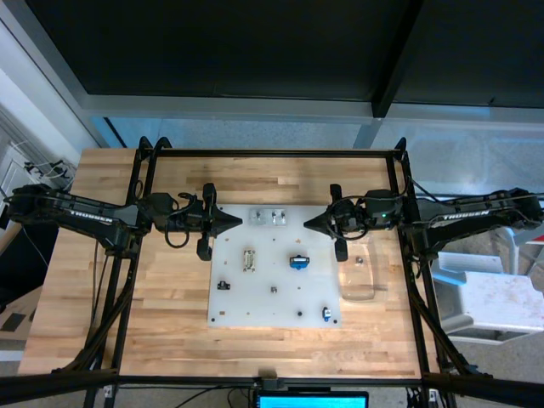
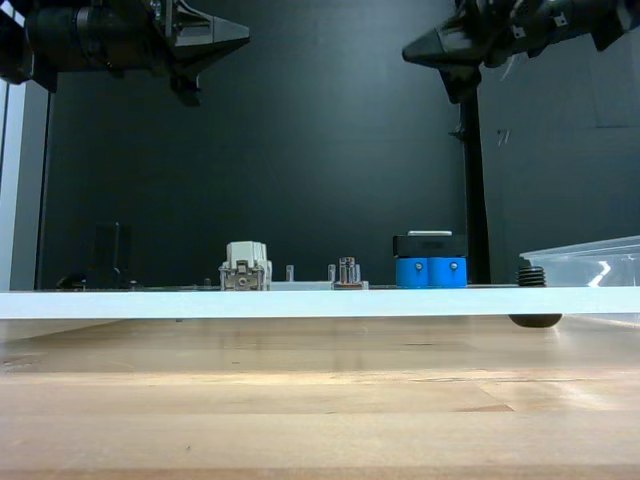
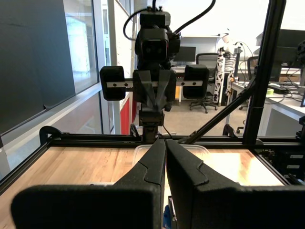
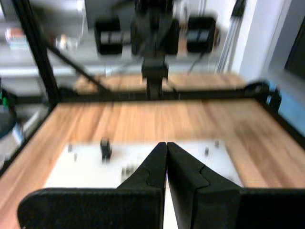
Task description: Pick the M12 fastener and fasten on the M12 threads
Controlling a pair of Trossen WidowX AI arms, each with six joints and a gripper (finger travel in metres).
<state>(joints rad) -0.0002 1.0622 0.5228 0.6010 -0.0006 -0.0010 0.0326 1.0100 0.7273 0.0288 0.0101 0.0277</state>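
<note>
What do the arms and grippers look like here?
Left arm and right arm: matte black, white TROSSEN lettering, black cable loops at the wrists. Left gripper and right gripper, high above the white board's far end, have black wedge-shaped fingers tapering to a point.

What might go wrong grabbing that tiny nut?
The left end effector and right end effector hang shut, high over the board. The nut is tiny and lies in a clear tray, so a grab may hit the wall or fumble it. It may also go crooked onto the stud.
</note>
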